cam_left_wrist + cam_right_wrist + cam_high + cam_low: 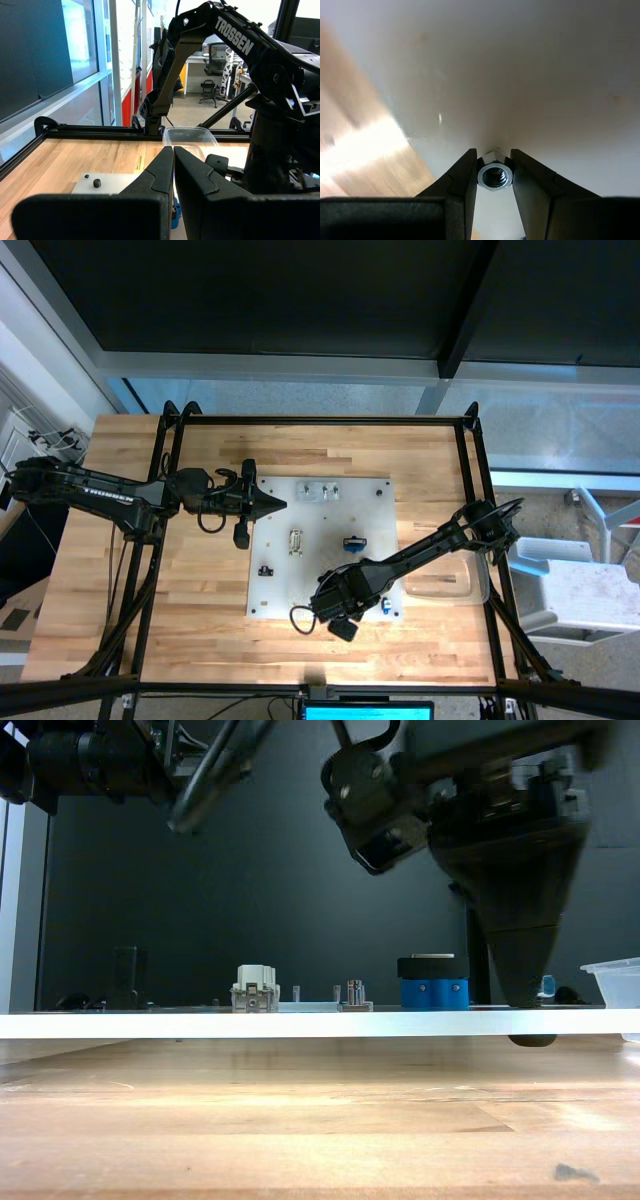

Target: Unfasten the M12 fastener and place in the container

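Biggest thing first: we've got the wooden table (120, 570) with the white board (290, 585) lying in the middle of it. The left arm (90, 492) reaches in from its side. Its left gripper (280, 504) hangs over the board's far left part, fingers pressed together with nothing between them. The right arm (430, 540) stretches across to the board's near right part and points down at it. The container (478, 585) sits on the table just beside the board's right edge, apart from that arm's tip. A blue connector (433, 990) stands on the board close by. Smallest bit: the right gripper (494, 159) is clamped on the silver M12 nut (495, 176), a finger on each side, over the white board. We're looking straight into its threaded hole, but we can't tell whether it's on its stud or lifted off.
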`<control>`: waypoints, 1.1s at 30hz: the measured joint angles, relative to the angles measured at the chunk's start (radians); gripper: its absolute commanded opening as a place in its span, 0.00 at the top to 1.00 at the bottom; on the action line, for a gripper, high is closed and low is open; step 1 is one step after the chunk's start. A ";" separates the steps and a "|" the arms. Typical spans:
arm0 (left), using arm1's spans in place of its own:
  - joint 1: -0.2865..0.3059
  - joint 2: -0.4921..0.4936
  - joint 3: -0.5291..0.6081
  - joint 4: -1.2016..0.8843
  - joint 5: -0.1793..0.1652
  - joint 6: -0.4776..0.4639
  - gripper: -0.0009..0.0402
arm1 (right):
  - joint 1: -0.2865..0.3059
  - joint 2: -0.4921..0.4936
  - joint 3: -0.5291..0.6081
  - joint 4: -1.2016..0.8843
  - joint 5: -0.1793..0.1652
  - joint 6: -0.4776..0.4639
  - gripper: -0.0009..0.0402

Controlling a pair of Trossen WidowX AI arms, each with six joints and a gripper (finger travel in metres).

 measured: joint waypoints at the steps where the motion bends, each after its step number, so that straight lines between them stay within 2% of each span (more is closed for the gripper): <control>1: 0.000 0.000 0.000 0.000 0.000 0.000 0.98 | 0.000 -0.002 0.000 0.000 0.000 -0.072 0.96; 6: 0.000 0.000 0.000 0.000 0.000 0.000 0.98 | 0.000 -0.014 0.000 0.000 0.000 -0.470 0.96; 10: 0.000 0.000 0.000 0.000 0.000 0.000 0.98 | 0.000 -0.018 0.000 -0.001 0.000 -0.750 0.96; 12: 0.000 0.000 0.000 0.000 0.000 0.000 0.98 | 0.000 -0.023 0.000 -0.002 0.000 -0.857 0.96; 14: 0.000 0.000 0.000 0.000 0.000 0.000 0.98 | 0.000 -0.030 0.000 -0.002 0.001 -0.913 0.96; 24: 0.000 0.000 0.000 0.000 0.000 0.000 0.98 | 0.000 -0.081 0.000 -0.031 0.001 -0.924 0.96; 30: 0.000 0.000 0.000 0.000 0.000 0.000 0.98 | 0.000 -0.150 -0.016 -0.039 0.002 -0.834 0.96; 33: 0.000 0.000 0.000 0.000 0.000 0.000 0.98 | 0.000 -0.185 -0.036 -0.039 0.002 -0.696 0.96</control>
